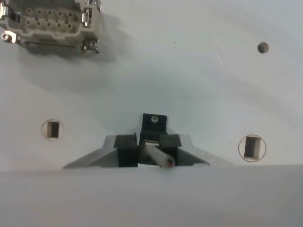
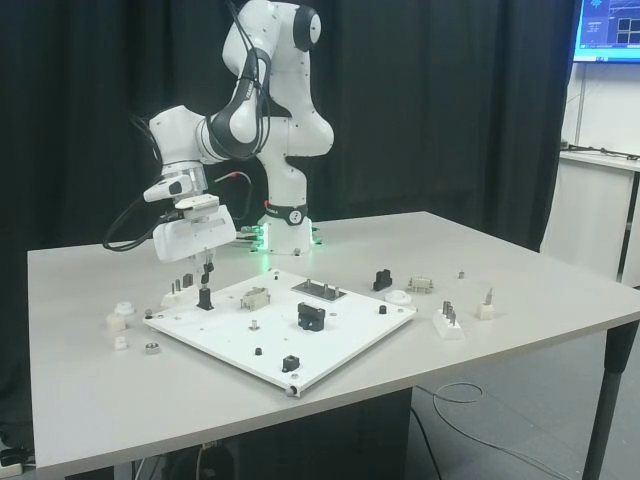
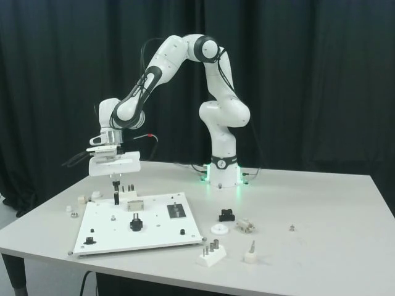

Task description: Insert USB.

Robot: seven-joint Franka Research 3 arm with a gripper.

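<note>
My gripper (image 1: 149, 149) is shut on the USB plug (image 1: 151, 144), whose metal end shows between the two black fingers with a short grey stub (image 1: 161, 158) behind it. Directly beneath the plug stands a small black socket block (image 1: 155, 122) with a screw on top, mounted on the white board (image 1: 189, 85). From the first room view the gripper (image 2: 206, 268) hangs a little above that block (image 2: 204, 298) at the board's far left corner. The second room view shows the gripper (image 3: 115, 182) over the block (image 3: 116, 198) too. Whether plug and socket touch cannot be told.
A grey multi-pin connector (image 1: 52, 21) sits on the board close by (image 2: 255, 297). Two rectangular slots (image 1: 52, 129) (image 1: 252, 147) flank the socket. Other black fixtures (image 2: 310, 318) stand mid-board. Small white and grey parts (image 2: 120, 310) (image 2: 447, 320) lie on the grey table (image 2: 520, 280).
</note>
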